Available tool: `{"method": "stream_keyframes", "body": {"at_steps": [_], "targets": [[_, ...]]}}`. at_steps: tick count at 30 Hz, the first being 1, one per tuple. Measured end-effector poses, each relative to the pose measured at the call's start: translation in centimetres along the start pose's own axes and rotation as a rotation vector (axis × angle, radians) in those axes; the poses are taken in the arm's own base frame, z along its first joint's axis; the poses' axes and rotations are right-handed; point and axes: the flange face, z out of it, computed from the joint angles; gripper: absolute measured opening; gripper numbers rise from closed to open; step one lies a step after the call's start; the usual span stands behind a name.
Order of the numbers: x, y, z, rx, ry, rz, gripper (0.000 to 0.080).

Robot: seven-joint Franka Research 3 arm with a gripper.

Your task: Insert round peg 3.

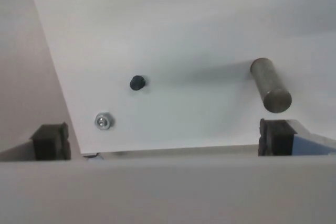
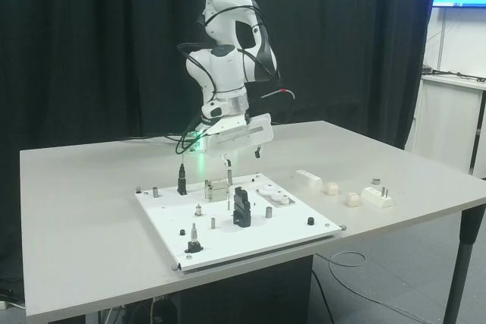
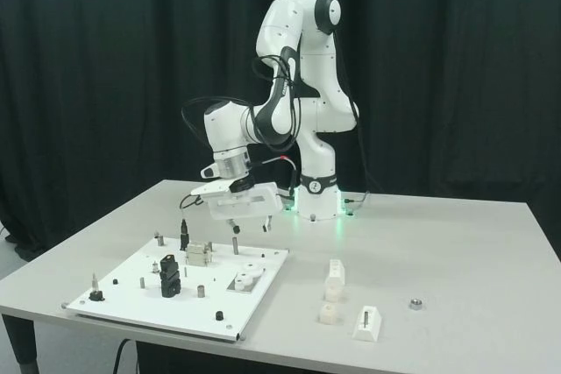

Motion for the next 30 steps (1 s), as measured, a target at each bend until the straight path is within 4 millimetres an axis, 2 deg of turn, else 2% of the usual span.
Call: {"method": "stream_keyframes", "body": {"at_steps": [30], "targets": [[-0.05, -0.69, 0.90, -0.004, 0.032, -0.003, 0.0800]]}}
